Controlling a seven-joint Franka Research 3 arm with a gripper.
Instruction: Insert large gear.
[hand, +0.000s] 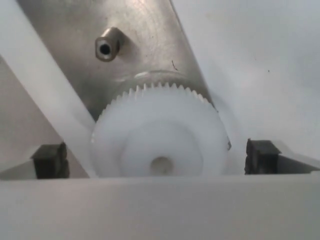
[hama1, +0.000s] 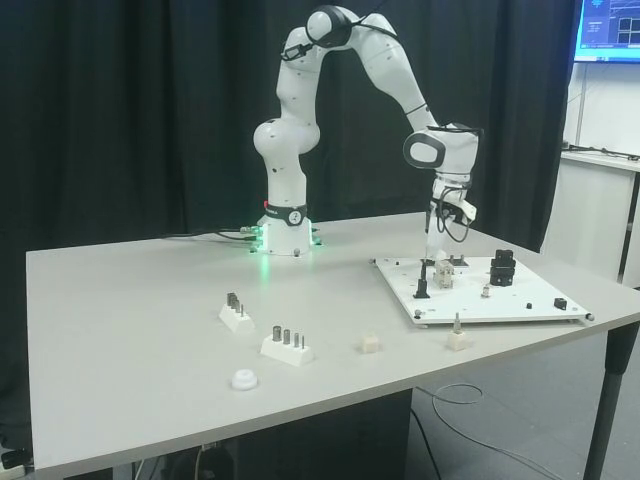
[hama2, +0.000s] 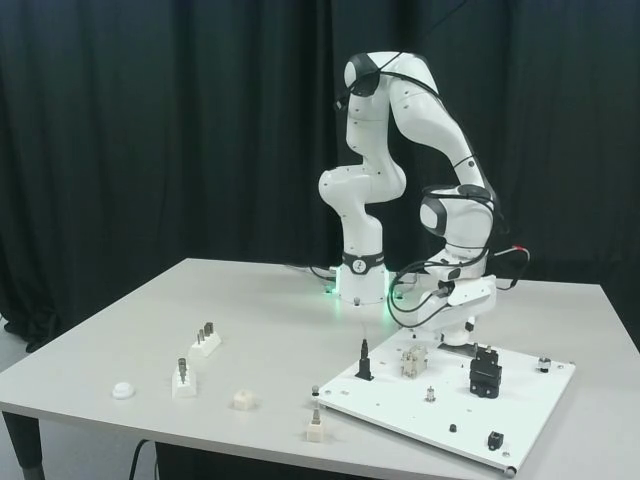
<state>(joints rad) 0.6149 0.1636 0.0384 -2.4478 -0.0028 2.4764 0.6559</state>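
Wrist view says it best: the large gear sits between the gripper pads — spread either side, seemingly not squeezing it, though that's hard to call. It's over the metal plate, near a steel peg. I'd line bore and shaft up squarely, then press down gently.

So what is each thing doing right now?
Large gear: lying flat between the open fingers, not gripped.
Gripper: open, low over the white board.
Metal peg: standing bare, no gear on it.
Small white gear: lying alone on the table.
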